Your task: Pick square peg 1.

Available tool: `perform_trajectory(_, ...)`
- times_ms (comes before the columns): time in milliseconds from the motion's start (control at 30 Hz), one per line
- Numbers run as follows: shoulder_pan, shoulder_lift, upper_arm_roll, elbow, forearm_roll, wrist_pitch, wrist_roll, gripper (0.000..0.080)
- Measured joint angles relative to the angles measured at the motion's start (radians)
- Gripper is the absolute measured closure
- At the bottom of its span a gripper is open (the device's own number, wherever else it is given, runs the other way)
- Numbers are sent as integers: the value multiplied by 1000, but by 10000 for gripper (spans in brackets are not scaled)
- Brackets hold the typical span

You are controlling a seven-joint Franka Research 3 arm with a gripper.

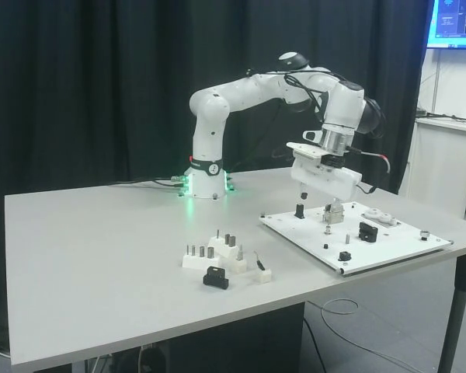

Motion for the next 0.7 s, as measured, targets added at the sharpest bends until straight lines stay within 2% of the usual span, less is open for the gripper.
perform_trajectory(267, 1, 0, 1, 1, -20, -2, -178, 3)
perform_trajectory(700, 1, 0, 7, -15, -81, -11, -491, 3)
